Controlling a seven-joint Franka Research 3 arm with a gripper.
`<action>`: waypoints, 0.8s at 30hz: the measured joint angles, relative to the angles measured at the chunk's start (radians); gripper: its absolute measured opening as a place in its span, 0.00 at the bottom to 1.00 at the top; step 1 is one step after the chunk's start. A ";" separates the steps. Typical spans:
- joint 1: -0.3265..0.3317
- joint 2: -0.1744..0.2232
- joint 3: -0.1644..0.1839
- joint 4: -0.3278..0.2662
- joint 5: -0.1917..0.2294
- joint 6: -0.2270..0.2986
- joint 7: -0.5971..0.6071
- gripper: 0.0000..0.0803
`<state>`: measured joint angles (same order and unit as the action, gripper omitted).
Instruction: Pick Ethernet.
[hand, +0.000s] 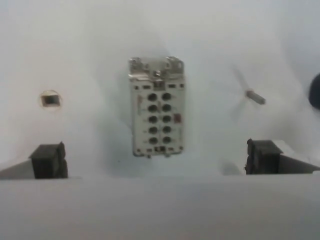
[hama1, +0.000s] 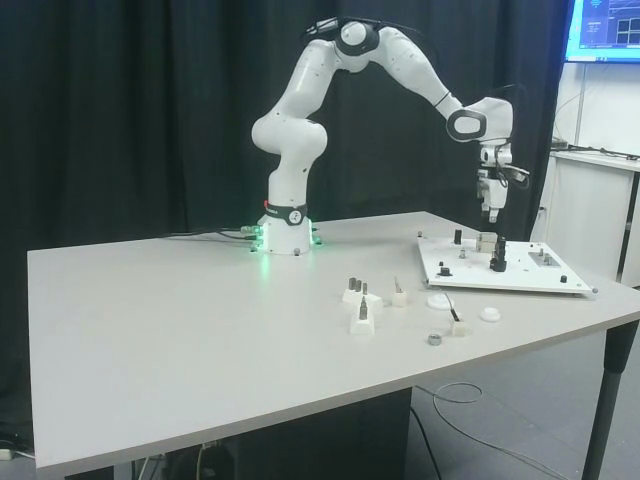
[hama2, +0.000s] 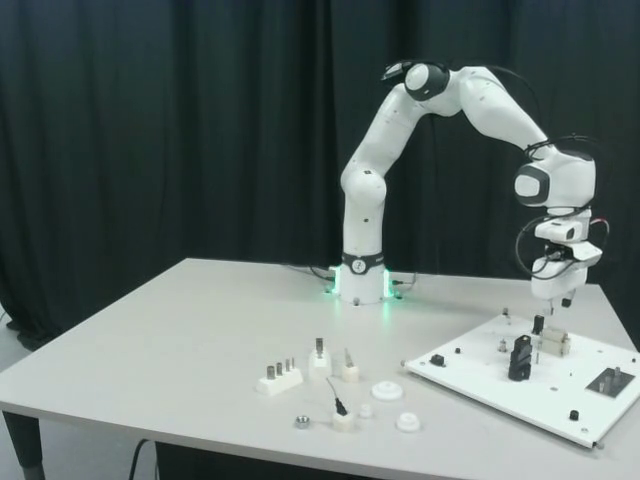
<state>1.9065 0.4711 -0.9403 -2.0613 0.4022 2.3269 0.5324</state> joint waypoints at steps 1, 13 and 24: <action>0.000 -0.002 -0.005 0.000 0.000 -0.004 0.000 1.00; 0.000 -0.024 -0.085 0.000 0.000 -0.063 -0.069 1.00; -0.001 -0.029 -0.178 0.003 0.000 -0.114 -0.175 1.00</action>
<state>1.9059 0.4417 -1.1188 -2.0581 0.4021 2.2131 0.3570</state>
